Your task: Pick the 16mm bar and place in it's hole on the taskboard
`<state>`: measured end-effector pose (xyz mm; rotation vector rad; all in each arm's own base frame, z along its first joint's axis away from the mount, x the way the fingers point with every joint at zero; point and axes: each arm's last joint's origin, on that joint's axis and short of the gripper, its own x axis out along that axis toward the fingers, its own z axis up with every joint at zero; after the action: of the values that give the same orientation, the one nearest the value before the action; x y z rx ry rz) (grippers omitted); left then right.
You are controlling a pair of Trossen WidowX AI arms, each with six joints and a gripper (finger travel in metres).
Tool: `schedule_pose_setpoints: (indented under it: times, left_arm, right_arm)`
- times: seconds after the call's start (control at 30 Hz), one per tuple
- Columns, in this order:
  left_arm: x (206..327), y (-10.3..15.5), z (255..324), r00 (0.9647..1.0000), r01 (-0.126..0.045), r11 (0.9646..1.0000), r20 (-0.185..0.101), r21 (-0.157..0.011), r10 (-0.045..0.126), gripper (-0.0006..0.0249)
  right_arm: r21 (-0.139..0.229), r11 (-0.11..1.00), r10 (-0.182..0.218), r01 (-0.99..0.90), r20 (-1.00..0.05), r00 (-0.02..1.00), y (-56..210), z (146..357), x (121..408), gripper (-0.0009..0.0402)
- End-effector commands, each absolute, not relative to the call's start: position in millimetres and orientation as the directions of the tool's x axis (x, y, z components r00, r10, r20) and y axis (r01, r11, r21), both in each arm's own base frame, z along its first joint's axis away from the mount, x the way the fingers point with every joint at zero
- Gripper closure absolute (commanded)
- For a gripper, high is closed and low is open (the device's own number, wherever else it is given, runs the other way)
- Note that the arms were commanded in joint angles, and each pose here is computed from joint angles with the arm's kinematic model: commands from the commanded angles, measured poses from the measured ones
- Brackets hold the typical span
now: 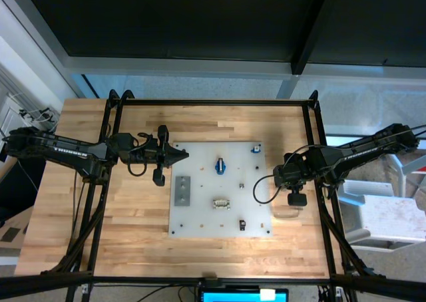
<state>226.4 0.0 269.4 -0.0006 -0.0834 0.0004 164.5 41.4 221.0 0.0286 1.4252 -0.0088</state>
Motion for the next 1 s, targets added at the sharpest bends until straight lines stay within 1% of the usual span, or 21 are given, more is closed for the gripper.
schedule_pose_setpoints:
  times: [0.03,0.13,0.23,0.33,0.4,0.43,0.63,0.7,0.77,0.87,0.9,1.0]
  left_arm:
    - [226.5,0.0,269.4,0.9966,0.000,1.0000,0.082,0.000,0.000,0.0243]
    - [226.4,0.0,269.5,0.9965,0.000,1.0000,0.083,-0.001,0.000,0.0243]
    - [226.5,0.0,269.4,0.9966,0.000,1.0000,0.083,0.000,0.000,0.0243]
    - [226.4,0.0,269.5,0.9965,0.000,1.0000,0.083,0.000,0.000,0.0243]
    - [226.4,0.0,269.5,0.9965,0.000,1.0000,0.083,0.000,0.000,0.0243]
    - [226.5,0.0,269.4,0.9966,0.000,1.0000,0.083,0.000,0.000,0.0243]
    - [226.4,0.0,269.5,0.9965,0.000,1.0000,0.083,-0.001,0.000,0.0243]
    - [226.5,0.0,269.4,0.9966,0.000,1.0000,0.083,0.000,0.000,0.0243]
    - [226.5,0.0,269.4,0.9966,0.000,1.0000,0.083,-0.001,0.000,0.0243]
    - [226.4,0.0,269.5,0.9965,0.000,1.0000,0.083,0.000,0.000,0.0243]
    - [226.5,0.0,269.4,0.9966,0.000,1.0000,0.083,0.000,0.000,0.0243]
    - [226.5,0.0,269.4,0.9966,0.000,1.0000,0.083,0.000,0.000,0.0243]
  right_arm:
    - [0.013,1.000,0.010,0.018,-0.990,0.142,41.7,220.9,164.1,0.0393]
    - [0.012,1.000,0.009,0.018,-0.990,0.143,41.8,221.1,164.1,0.0393]
    - [-0.006,1.000,-0.009,0.021,-0.989,0.145,41.2,222.9,163.9,0.0390]
    - [-0.017,1.000,-0.014,-0.018,-0.990,0.139,40.8,228.1,163.5,0.0370]
    - [-0.033,0.998,-0.026,-0.045,-0.990,0.139,40.5,231.2,163.4,0.0342]
    - [-0.034,0.998,-0.026,-0.056,-0.990,0.137,40.5,231.6,163.3,0.0325]
    - [-0.028,0.997,-0.017,-0.078,-0.990,0.138,41.3,228.5,163.2,0.0210]
    - [-0.028,0.997,-0.017,-0.072,-0.990,0.137,41.3,225.2,163.0,0.0179]
    - [-0.029,0.997,-0.021,-0.068,-0.992,0.125,41.3,219.2,161.9,0.0156]
    - [-0.026,0.998,-0.019,-0.051,-0.992,0.128,41.3,208.6,160.9,0.0145]
    - [-0.019,0.999,-0.013,-0.049,-0.992,0.123,41.5,206.9,160.7,0.0146]
    - [-0.019,0.999,-0.016,-0.035,-0.994,0.107,42.0,204.6,162.3,0.0157]
